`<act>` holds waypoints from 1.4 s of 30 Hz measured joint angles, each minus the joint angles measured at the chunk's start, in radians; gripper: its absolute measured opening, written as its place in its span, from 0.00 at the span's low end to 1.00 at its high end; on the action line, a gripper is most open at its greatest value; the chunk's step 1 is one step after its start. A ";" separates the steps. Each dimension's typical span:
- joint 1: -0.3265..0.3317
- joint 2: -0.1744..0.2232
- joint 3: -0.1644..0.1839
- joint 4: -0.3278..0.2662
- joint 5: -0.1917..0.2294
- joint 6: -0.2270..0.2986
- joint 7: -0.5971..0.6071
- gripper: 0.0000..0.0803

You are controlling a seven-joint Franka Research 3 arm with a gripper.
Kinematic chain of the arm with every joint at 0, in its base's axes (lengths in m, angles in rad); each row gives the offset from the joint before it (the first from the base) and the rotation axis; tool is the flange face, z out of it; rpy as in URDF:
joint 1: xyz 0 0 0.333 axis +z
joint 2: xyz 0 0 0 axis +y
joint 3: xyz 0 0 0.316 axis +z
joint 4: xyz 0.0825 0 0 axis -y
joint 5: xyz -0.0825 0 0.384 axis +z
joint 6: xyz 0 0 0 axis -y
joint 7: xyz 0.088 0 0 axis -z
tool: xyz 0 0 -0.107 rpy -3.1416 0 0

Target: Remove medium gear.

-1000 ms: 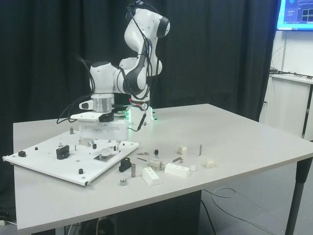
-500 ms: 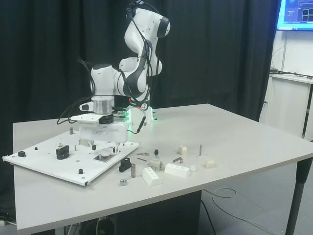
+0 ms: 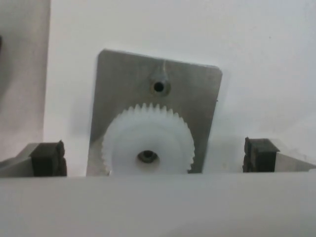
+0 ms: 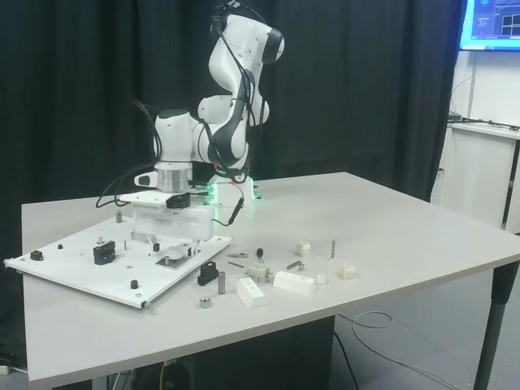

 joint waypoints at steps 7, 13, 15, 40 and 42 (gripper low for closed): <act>0.001 0.005 0.002 -0.002 0.001 0.019 0.004 1.00; 0.001 0.010 0.008 -0.005 0.002 0.041 0.017 1.00; 0.001 0.012 0.009 -0.005 0.002 0.046 0.021 1.00; 0.002 0.019 0.015 -0.006 0.019 0.056 0.031 0.50; 0.002 0.019 0.015 -0.006 0.019 0.055 0.031 0.50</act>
